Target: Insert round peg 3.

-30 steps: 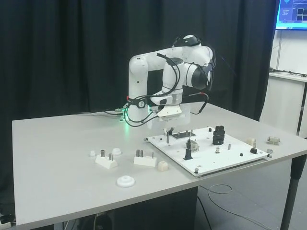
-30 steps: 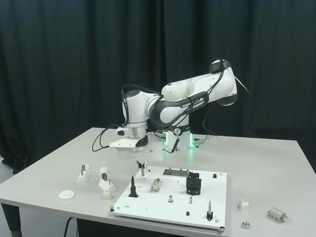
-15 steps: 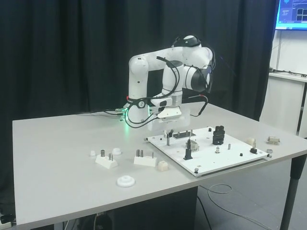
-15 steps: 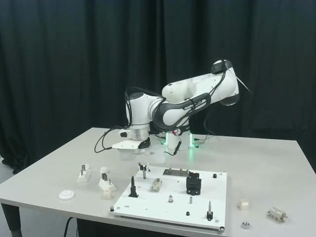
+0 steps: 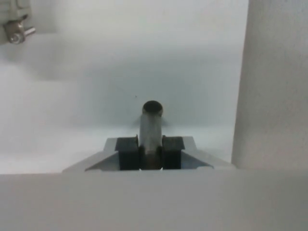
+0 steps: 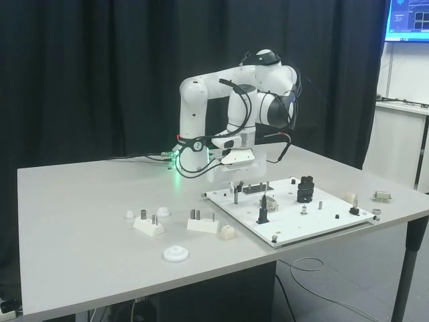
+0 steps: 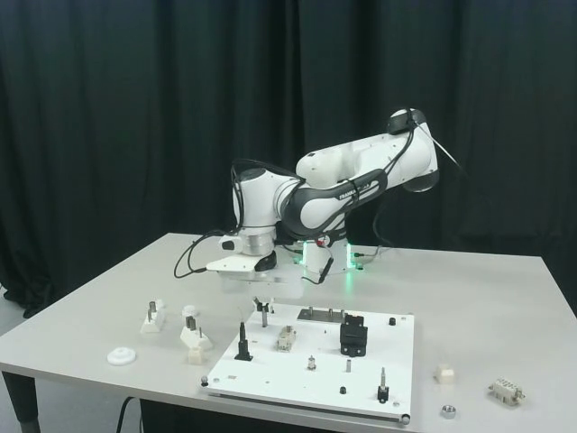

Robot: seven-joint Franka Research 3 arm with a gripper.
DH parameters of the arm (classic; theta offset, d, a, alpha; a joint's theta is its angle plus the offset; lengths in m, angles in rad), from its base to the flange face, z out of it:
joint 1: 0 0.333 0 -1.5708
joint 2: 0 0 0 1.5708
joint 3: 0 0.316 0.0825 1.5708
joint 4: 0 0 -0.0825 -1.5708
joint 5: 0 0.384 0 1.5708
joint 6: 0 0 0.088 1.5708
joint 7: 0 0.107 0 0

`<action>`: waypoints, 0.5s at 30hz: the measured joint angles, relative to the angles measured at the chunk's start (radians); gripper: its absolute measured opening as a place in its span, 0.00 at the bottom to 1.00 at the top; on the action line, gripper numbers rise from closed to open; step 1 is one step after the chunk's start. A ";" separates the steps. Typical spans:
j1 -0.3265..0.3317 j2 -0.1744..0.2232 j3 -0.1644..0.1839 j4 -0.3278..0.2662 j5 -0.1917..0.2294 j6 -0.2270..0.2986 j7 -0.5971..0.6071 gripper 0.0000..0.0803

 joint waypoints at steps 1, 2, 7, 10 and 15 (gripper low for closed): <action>0.001 0.000 0.000 0.000 0.001 0.002 0.000 0.12; 0.001 0.000 0.001 -0.001 0.001 0.005 0.000 0.12; 0.002 0.000 0.002 -0.001 0.006 0.012 0.000 0.12; 0.003 0.000 0.003 -0.001 0.010 0.015 0.000 0.12; 0.004 0.000 0.003 -0.001 0.013 0.020 0.000 0.12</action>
